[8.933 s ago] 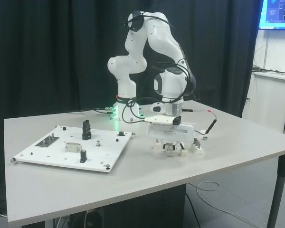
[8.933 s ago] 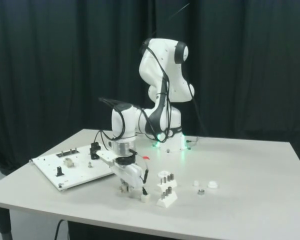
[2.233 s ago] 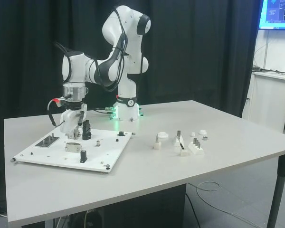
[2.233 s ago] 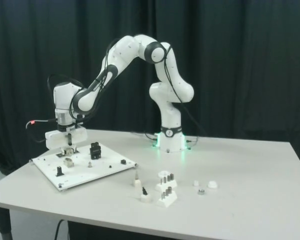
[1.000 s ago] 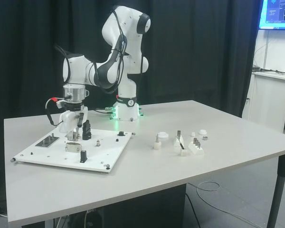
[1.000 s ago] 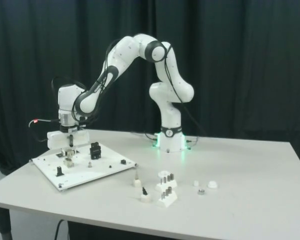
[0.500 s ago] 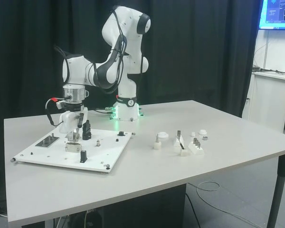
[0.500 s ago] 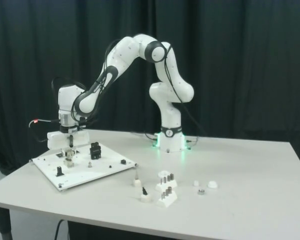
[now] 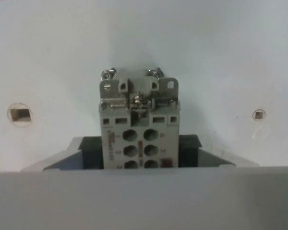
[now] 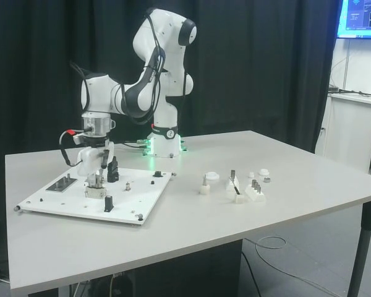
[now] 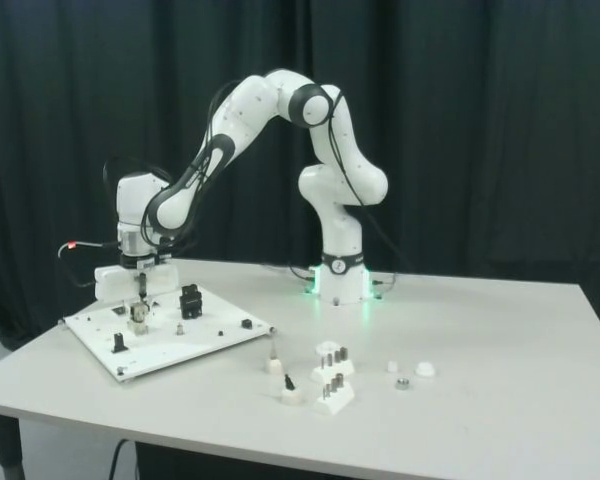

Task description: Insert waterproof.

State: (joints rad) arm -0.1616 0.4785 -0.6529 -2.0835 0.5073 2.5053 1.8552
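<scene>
The waterproof connector [image 9: 138,139], a grey-white block with round pin holes, sits between my two dark fingers [image 9: 92,152], and my gripper [image 9: 140,149] is shut on it. Right under it is the metal socket frame [image 9: 138,88] with its screw tabs, fixed to the white board [image 9: 221,62]. In the first room view my gripper [image 10: 96,178] hangs low over the socket [image 10: 97,191] near the middle of the board [image 10: 133,199]. The second room view also shows my gripper [image 11: 138,303] just above the socket [image 11: 138,323]. Whether the connector touches the socket is hidden.
On the board a black block [image 10: 112,168] stands close beside my gripper, with a small black part [image 10: 109,203] in front and a metal plate [image 10: 61,184] at the board's far side. White holders [image 10: 235,185] and caps [image 10: 263,173] sit apart on the grey table [image 10: 309,185].
My gripper has come from the holders to the board and sunk slightly toward the socket over the last second, still holding the connector.
</scene>
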